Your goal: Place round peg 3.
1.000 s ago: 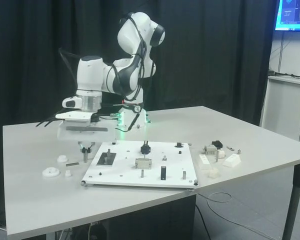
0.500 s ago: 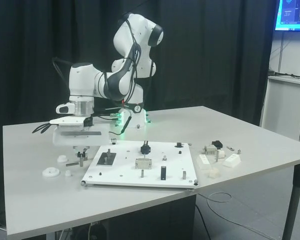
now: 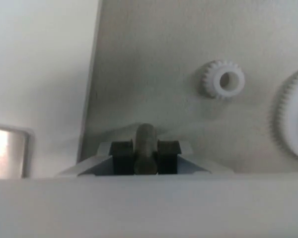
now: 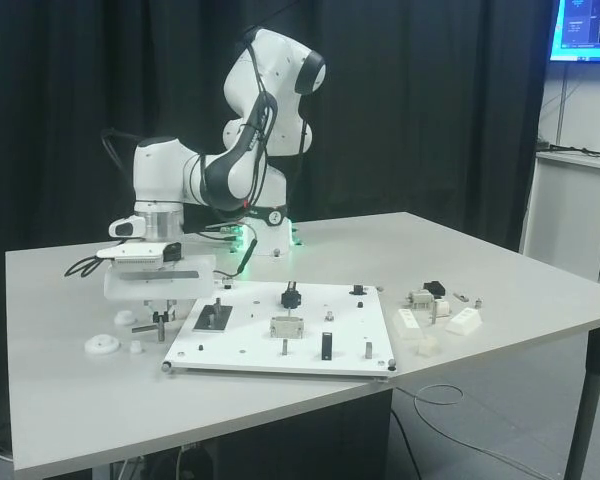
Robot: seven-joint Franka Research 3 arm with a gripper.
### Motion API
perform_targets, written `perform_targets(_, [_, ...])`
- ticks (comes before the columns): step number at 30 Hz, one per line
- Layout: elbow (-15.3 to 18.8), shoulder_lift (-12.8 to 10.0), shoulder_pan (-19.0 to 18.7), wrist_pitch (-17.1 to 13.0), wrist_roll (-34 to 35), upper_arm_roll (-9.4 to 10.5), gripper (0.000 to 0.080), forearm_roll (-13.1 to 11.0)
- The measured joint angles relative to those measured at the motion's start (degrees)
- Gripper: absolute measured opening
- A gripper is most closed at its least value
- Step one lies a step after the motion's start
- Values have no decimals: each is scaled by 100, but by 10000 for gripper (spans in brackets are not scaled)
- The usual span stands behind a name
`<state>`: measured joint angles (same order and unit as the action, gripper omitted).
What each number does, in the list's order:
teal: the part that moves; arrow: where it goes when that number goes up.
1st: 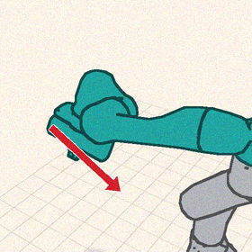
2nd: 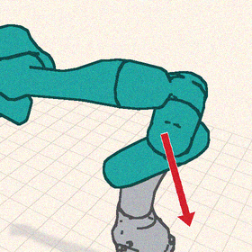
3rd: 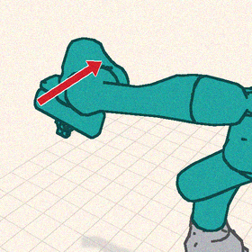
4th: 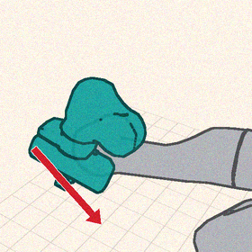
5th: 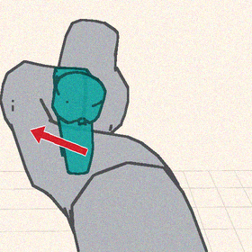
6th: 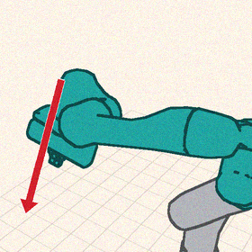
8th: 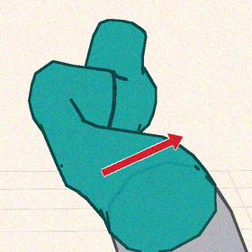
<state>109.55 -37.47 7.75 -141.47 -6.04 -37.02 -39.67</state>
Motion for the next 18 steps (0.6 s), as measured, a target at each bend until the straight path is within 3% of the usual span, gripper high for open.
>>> perform_targets(13, [-14,-75,1,-102,-200,2,100,-270])
perform_targets(14, [-27,-73,0,-103,-200,2,293,-271])
perform_targets(15, [-40,-68,-1,-103,-200,2,293,-271])
perform_targets(16, [-54,-62,-3,-103,-200,2,647,-272])
perform_targets(18, [-87,-41,-8,-103,-200,2,647,-272])
